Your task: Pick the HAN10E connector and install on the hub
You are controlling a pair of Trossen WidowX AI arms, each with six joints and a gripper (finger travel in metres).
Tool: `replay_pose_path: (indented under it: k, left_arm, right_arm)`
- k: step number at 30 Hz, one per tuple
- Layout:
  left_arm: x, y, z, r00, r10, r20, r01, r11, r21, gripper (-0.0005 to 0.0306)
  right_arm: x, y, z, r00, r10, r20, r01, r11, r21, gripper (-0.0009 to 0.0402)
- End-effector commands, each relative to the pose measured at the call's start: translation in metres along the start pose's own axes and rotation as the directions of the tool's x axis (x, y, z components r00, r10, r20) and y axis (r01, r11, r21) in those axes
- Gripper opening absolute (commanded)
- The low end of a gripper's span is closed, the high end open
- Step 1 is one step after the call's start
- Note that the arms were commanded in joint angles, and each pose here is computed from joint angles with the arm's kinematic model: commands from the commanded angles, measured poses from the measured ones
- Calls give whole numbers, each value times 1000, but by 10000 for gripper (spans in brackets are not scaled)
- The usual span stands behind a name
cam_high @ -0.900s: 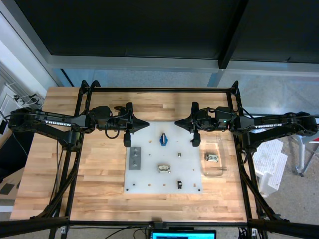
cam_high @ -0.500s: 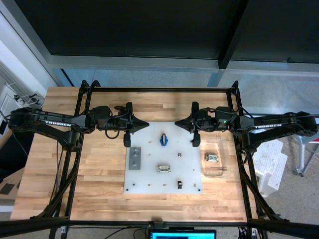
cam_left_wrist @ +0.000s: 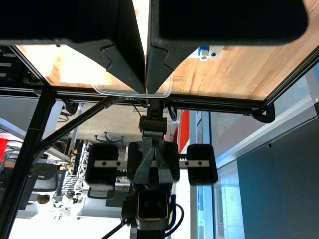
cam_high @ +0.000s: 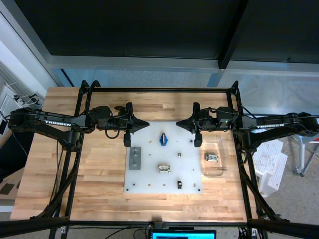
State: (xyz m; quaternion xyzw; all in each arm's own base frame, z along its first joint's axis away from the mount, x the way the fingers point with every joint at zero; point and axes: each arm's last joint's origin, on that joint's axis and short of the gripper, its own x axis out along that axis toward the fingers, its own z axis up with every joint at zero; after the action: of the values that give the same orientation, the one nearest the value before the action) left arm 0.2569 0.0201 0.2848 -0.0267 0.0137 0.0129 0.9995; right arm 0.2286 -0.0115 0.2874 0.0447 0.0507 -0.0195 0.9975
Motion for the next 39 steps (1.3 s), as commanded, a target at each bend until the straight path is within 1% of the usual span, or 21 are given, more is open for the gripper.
replay_pose_path:
  k: [1,3,6,9,12,14,15,16,18,22,23,26,28,29,31,34,36,39]
  left_arm:
    - [0,0,0,1000,0,0,0,1000,0,0]
    - [0,0,0,1000,0,0,0,1000,0,0]
    - [0,0,0,1000,0,1,0,1000,0,0]
    - [0,0,0,1000,0,1,0,1000,0,0]
    - [0,0,0,1000,0,0,0,1000,0,0]
    - [0,0,0,1000,0,1,0,1000,0,0]
    - [0,0,0,1000,0,1,0,1000,0,0]
    - [0,0,0,1000,0,0,0,1000,0,0]
    - [0,0,0,1000,0,1,0,1000,0,0]
    - [0,0,0,1000,0,1,0,1000,0,0]
    - [0,0,0,1000,0,1,0,1000,0,0]
    - [0,0,0,1000,0,0,0,1000,0,0]
    - [0,0,0,1000,0,1,0,1000,0,0]
    - [0,0,0,1000,0,1,0,1000,0,0]
    - [0,0,0,1000,0,0,0,1000,0,0]
    - [0,0,0,1000,0,1,0,1000,0,0]
    - [0,0,0,1000,0,0,0,1000,0,0]
    - [0,0,0,1000,0,1,0,1000,0,0]
  right_arm:
    - [-5,2,0,986,-3,-166,4,1000,7,0]
    - [-8,6,0,962,3,-273,-2,1000,5,0]
    - [-14,14,1,913,12,-407,-13,1000,2,0]
    - [-22,23,2,860,-7,-511,5,1000,-6,0]
    - [-30,33,3,811,-15,-585,13,1000,-8,0]
    - [-35,41,3,782,-5,-624,5,1000,-3,0]
    - [-38,44,3,768,-3,-641,5,1000,1,0]
    - [-40,46,3,754,-10,-657,10,1000,-5,0]
    - [-46,50,2,720,-4,-694,11,1000,5,0]
    - [-56,53,-3,636,-11,-772,37,999,15,0]
    - [-59,55,-4,615,-8,-788,41,999,21,0]
    - [-66,57,-7,558,-14,-830,47,999,15,0]
    - [-70,59,-9,522,-6,-853,50,998,23,0]
    - [-71,60,-10,506,0,-863,51,998,29,0]
    - [-73,60,-13,477,-9,-879,60,998,23,0]
    - [-75,61,-16,429,0,-903,69,997,32,5]
    - [-75,61,-17,402,6,-916,69,997,37,15]
    - [-72,62,-21,373,-4,-928,88,996,32,37]
